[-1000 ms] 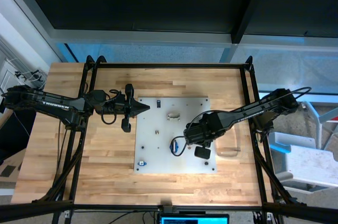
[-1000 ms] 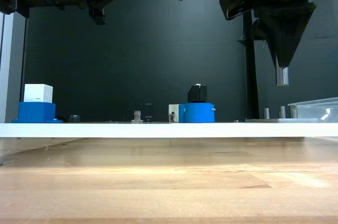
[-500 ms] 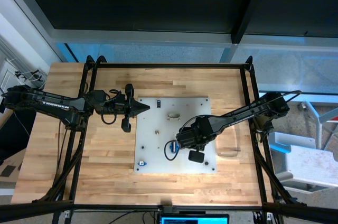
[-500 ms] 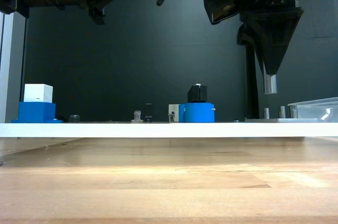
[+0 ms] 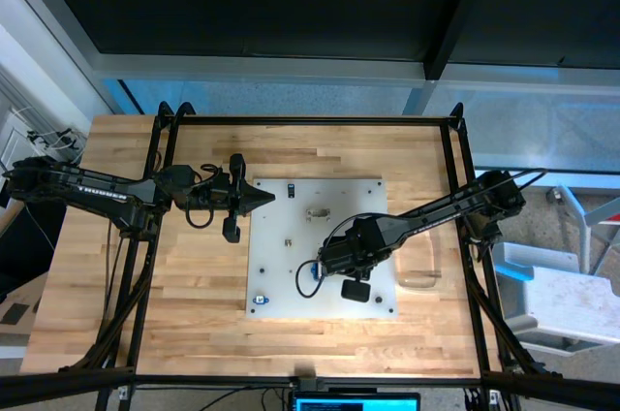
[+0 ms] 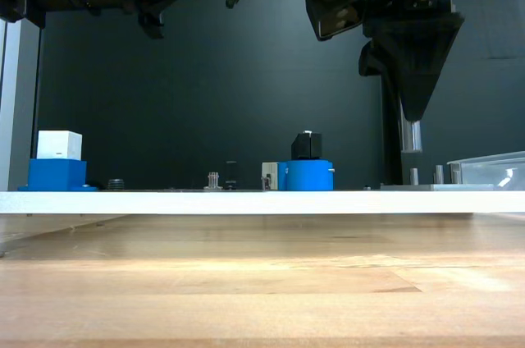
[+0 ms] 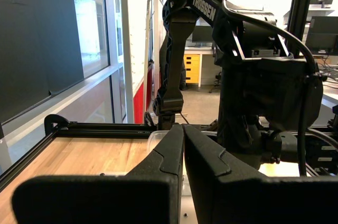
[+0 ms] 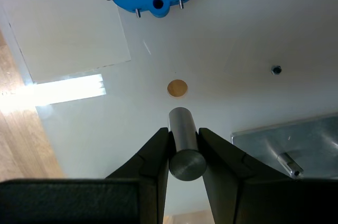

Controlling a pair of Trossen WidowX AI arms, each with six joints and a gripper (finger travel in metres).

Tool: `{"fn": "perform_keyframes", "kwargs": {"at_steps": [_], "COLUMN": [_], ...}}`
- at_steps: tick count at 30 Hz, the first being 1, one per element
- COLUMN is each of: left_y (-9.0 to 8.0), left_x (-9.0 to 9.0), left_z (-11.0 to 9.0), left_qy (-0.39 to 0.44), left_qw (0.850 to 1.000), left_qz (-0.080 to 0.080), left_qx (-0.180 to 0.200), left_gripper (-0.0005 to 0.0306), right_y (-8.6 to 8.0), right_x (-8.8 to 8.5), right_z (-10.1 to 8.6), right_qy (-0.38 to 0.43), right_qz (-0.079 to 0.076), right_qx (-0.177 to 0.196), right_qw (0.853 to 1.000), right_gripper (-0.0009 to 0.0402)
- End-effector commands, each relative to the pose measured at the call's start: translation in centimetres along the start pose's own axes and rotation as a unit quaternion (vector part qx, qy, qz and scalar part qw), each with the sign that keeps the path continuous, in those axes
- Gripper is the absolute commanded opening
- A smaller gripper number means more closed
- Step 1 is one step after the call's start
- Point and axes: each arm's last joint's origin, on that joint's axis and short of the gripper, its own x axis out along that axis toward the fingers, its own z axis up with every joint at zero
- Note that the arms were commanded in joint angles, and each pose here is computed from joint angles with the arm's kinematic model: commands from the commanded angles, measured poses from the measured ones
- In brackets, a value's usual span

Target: Pick the 16mm cylinder and place it in the taskboard

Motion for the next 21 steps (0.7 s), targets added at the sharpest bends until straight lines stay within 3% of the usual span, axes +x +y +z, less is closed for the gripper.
{"fn": "perform_keyframes", "kwargs": {"at_steps": [1, 21], "left_y": [0.0, 0.0], "left_x": [0.0, 0.0], "left_z": [0.0, 0.0], "left_qy": [0.0, 0.0], "left_qw": [1.0, 1.0], "left_qz": [0.0, 0.0], "left_qx": [0.0, 0.0], "left_gripper": [0.0, 0.0], "right_y": [0.0, -0.2], "right_x": [0.6, 1.7], "right_z": [0.3, 0.4], "right_qy": [0.002, -0.01], "right_qz": [-0.002, 0.003], "right_qx": [-0.001, 0.003], "right_qw": [1.0, 1.0], "right_gripper": [0.0039, 0.0039]}}
